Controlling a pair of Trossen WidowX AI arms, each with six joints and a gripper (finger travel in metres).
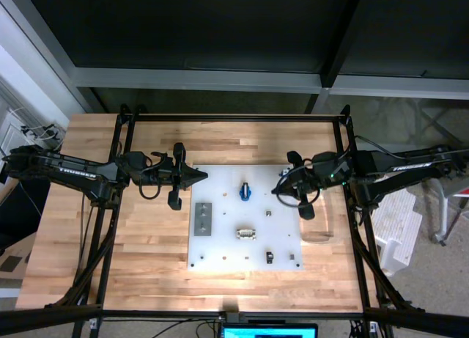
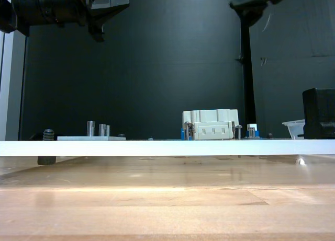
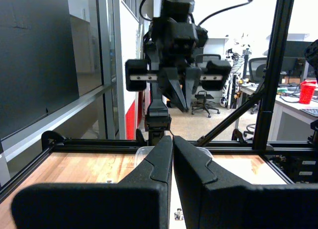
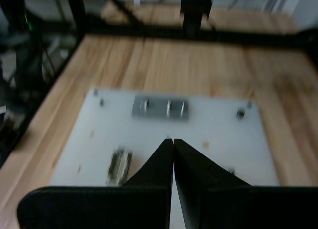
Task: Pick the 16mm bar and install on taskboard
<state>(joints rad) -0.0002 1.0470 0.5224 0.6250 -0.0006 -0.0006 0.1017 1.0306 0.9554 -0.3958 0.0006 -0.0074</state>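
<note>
The white taskboard (image 1: 220,254) lies mid-table. A grey block (image 1: 202,219) on its left side carries short upright metal pegs (image 2: 90,128); I cannot tell which one is the 16mm bar. No loose bar shows elsewhere. My left gripper (image 1: 204,176) hovers high over the board's far left corner, shut and empty, its fingers (image 3: 161,154) pressed together. My right gripper (image 1: 275,190) hangs above the board's far right part, shut too, with nothing between its fingers (image 4: 185,159). The right wrist view looks down on the grey block (image 4: 160,109).
A beige connector (image 1: 246,234) and a blue part (image 1: 245,192) sit on the board. A clear dish (image 1: 320,232) lies on the wood right of the board. Black frame rails (image 1: 117,206) run along both table sides. A bolt head (image 2: 48,134) stands at the board's left edge.
</note>
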